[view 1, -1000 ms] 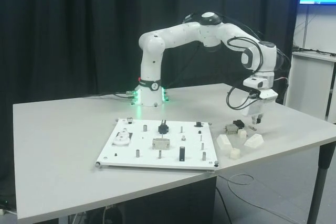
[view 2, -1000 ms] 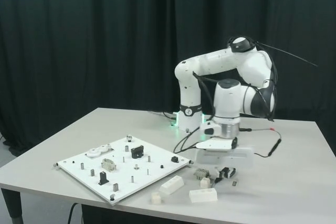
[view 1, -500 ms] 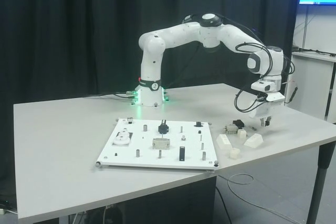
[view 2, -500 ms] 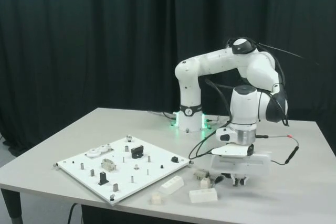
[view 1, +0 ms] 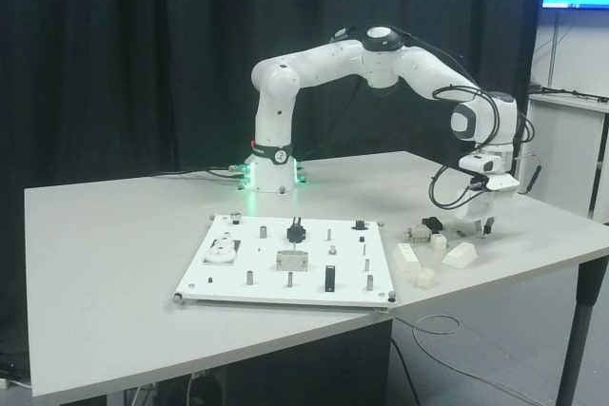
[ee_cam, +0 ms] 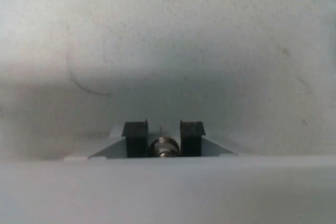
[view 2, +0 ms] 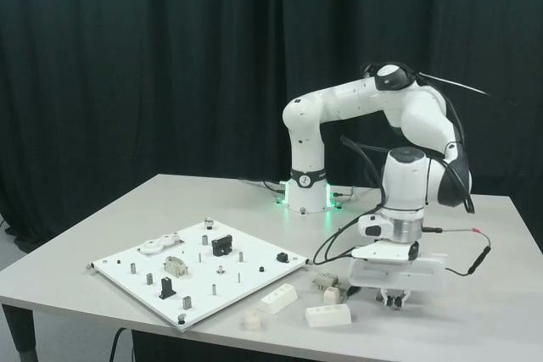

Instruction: Place BNC.

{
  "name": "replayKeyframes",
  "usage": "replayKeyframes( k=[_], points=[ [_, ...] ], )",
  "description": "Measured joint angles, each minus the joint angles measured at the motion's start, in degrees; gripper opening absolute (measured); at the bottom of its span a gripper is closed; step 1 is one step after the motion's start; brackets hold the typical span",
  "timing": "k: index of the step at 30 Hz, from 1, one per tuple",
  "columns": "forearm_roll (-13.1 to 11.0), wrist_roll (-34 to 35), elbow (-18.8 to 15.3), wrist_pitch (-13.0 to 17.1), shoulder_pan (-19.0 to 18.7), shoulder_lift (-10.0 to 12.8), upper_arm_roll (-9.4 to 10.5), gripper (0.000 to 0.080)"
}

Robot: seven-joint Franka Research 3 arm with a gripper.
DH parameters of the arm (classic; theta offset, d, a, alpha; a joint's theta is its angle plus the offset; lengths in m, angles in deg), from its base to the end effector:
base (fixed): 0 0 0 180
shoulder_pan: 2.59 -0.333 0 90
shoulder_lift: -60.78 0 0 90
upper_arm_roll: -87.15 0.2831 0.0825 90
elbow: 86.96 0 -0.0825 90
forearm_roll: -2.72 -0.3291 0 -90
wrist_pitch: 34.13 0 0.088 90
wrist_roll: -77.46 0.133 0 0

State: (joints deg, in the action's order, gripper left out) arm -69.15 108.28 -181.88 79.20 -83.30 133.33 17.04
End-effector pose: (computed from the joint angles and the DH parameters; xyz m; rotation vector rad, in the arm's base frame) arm 0.5396 0.2807 0.1702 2.9553 -1.0293 0.0842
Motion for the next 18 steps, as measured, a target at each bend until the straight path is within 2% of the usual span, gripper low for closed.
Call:
replayKeyframes(
  k=[7, 8, 9, 14, 15, 18],
  points=[
    [0.67, 0.37, 0.13, 1.18, 0.0, 0.0, 0.8, 0.0126],
    [0.73, 0.55, 0.15, 1.2, 0.0, 0.0, 0.81, 0.0154],
    [0.82, 0.68, 0.2, 1.21, 0.0, 0.0, 0.8, 0.0415],
    [1.67, 1.01, 0.51, 1.32, 0.01, -0.17, 0.75, 0.0415],
    [1.83, 1.12, 0.56, 1.32, 0.01, -0.25, 0.73, 0.0686],
    [2.53, 1.5, 0.71, 1.32, 0.01, -0.58, 0.63, 0.0686]
  ],
)
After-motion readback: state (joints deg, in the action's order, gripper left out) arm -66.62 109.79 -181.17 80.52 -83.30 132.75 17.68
